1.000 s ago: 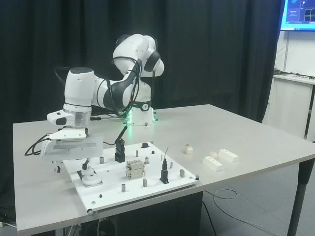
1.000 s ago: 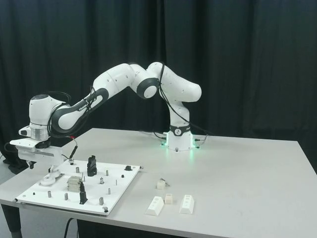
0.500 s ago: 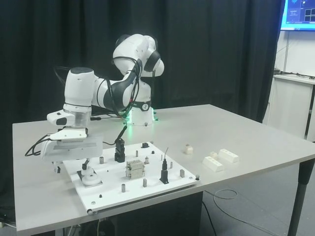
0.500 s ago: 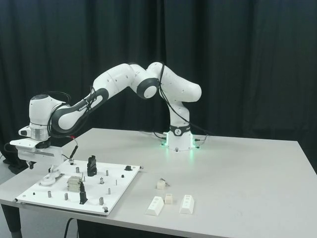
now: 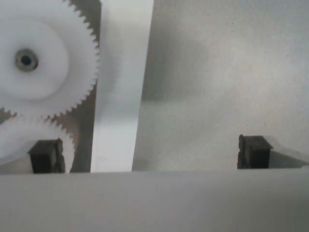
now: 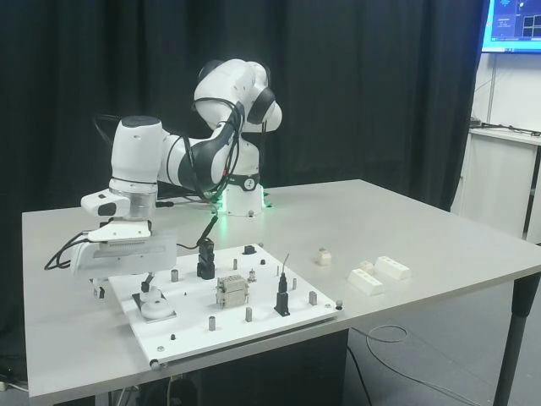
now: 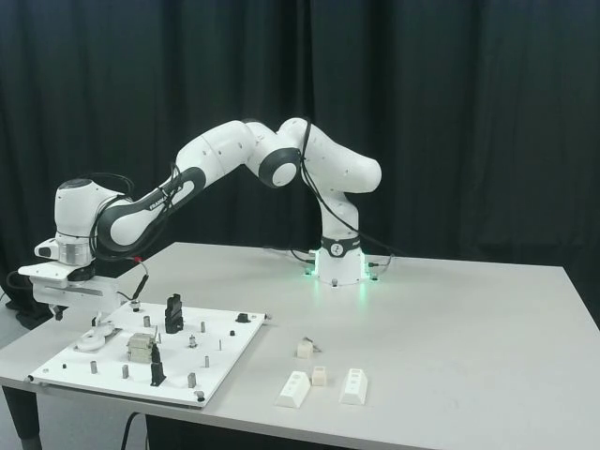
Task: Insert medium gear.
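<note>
In the wrist view two white toothed gears sit meshed on the white board (image 5: 120, 87): a large gear (image 5: 34, 58) and a smaller gear (image 5: 19, 140) beside it. My gripper (image 5: 149, 153) is open wide with nothing between its black fingertips (image 5: 253, 151). One fingertip hangs over the smaller gear, the other over the grey table past the board's edge. In the room views the gripper (image 6: 123, 285) (image 7: 80, 313) hovers just above the gears (image 6: 156, 306) (image 7: 94, 339) at the board's corner nearest the arm's hand.
The white board (image 6: 254, 326) carries several grey pegs, a black connector (image 6: 204, 258), a grey block (image 6: 231, 290) and a black upright part (image 6: 281, 300). White blocks (image 6: 378, 272) and a small cube (image 6: 323, 255) lie on the grey table beside the board.
</note>
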Robot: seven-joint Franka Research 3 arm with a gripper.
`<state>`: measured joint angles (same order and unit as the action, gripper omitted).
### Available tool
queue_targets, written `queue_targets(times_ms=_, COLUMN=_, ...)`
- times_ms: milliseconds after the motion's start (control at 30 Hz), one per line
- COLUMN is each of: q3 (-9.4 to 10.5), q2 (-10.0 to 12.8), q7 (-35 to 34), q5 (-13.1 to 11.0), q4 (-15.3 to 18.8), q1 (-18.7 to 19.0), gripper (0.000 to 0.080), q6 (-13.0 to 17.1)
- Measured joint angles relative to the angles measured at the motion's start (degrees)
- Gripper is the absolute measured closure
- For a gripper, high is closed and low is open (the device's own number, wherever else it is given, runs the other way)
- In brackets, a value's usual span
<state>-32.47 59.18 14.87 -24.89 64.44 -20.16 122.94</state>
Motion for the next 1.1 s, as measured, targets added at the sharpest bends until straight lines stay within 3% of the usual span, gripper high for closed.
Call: queue_targets(times_ms=1100, q3=0.57, q2=0.5, q7=0.3, q5=0.0, q4=-1.5, q1=-1.0, gripper=0.0003, q6=-1.8)
